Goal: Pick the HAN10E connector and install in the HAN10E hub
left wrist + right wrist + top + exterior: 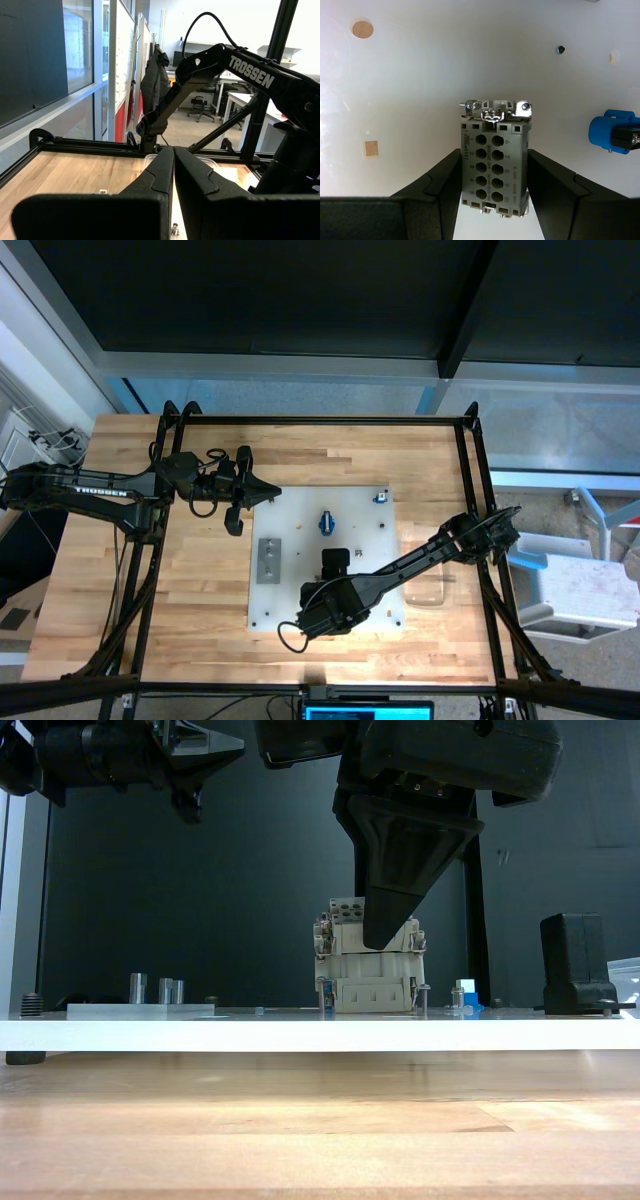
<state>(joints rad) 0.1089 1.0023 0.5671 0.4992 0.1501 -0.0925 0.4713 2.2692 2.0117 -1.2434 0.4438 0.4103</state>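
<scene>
**Work surface.** A pale butcher-block wooden table (150, 580) inside a black tubular frame (320, 420) carries a flat white task board (300, 510). Fixed to the board are a grey metal plate with two holes (270, 560) and a small blue fitting (612, 132). Beyond the far edge stand dark wall panels; grey floor lies to the right. The left wrist view shows a bright office with windows and chairs.

**Right gripper** (385, 925). It points down at mid-board, both fingers (445, 185) pressed against the sides of the pale grey-beige rectangular HAN10E connector (494, 167). The connector stands on top of the beige-grey HAN10E hub (372, 988); whether it is fully seated cannot be told.

**Left gripper** (270, 494). It hovers high beside the board's left edge, fingers closed together and holding nothing.
</scene>
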